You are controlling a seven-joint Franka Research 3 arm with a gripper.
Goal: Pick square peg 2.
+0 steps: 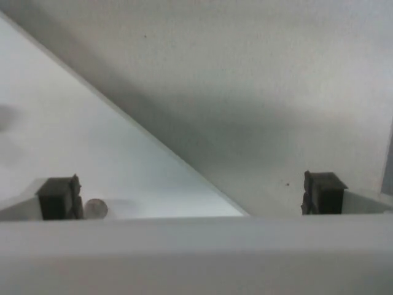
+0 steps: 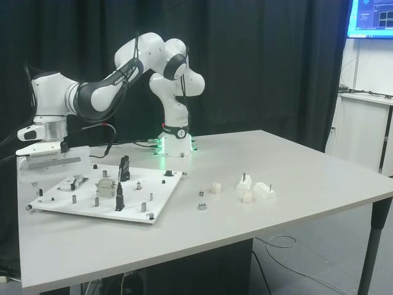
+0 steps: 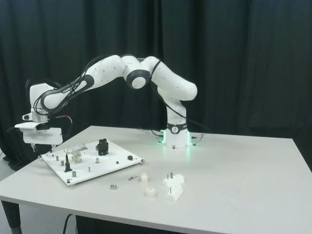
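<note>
On the near part of the grey tabletop [image 2: 295,178] lay several small white blocks [image 2: 256,188], one with a thin pin standing up, and a small nut [image 2: 201,206] just left of them. Farther left sat the white assembly board [image 2: 101,200], carrying black fixtures [image 2: 124,168] and short pegs; which of these was square peg 2 could not be told. Above the board's far left corner hung the gripper [image 1: 190,193], its fingers [image 1: 58,198] wide apart and holding nothing. At the far side stood the arm's base [image 2: 173,138], ringed in green light.
</note>
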